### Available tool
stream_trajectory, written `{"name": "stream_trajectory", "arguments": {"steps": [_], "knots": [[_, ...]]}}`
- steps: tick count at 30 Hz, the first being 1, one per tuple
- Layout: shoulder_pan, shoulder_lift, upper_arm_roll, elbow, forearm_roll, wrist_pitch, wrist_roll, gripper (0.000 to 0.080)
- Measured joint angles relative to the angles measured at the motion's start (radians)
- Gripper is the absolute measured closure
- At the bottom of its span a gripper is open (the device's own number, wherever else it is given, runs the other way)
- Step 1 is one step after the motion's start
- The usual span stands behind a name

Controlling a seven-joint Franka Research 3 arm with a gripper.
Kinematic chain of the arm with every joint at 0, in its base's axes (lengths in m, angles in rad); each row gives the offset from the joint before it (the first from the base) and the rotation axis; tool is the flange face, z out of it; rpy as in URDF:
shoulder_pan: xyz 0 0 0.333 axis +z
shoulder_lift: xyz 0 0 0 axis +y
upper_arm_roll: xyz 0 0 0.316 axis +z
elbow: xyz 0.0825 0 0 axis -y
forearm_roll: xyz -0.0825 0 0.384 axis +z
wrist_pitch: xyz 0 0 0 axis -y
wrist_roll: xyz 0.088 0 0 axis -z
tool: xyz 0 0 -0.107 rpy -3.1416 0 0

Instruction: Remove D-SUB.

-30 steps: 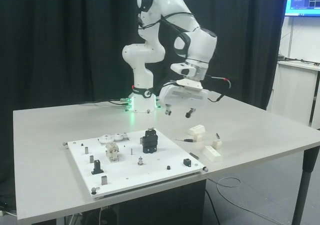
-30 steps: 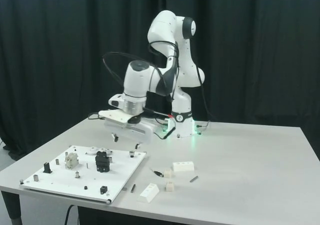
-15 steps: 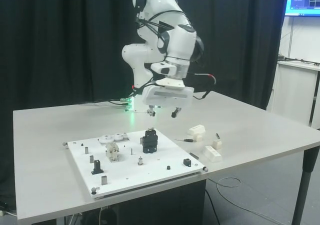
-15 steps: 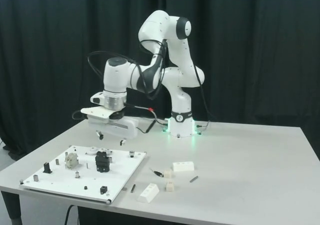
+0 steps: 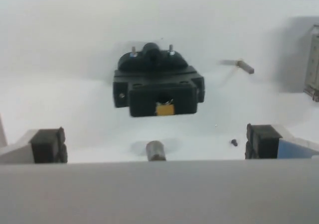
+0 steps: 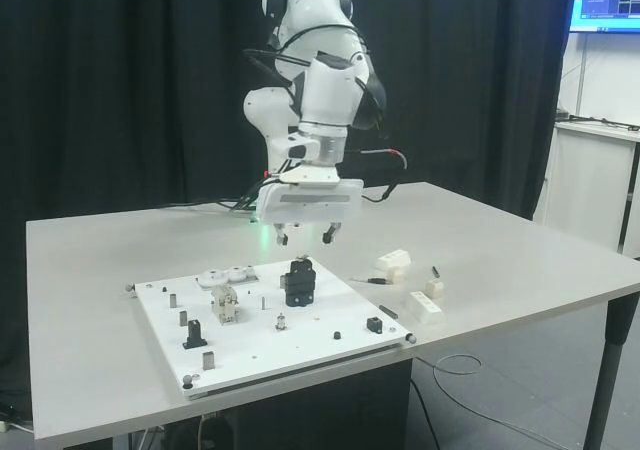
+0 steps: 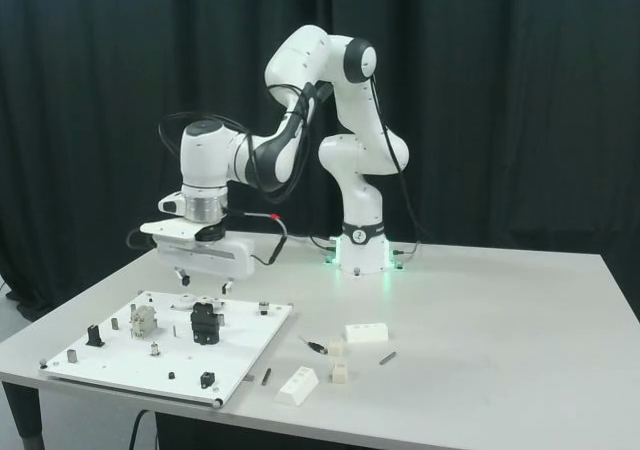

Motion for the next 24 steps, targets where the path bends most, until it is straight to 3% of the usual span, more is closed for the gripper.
{"name": "stream_trajectory", "arguments": {"steps": [14,24], "knots": [[0.0,0.06,-0.024,0.037,0.083,0.011,-0.097,0.0003],[0.003,0.092,-0.024,0.059,0.096,0.008,-0.101,0.0003]]}}
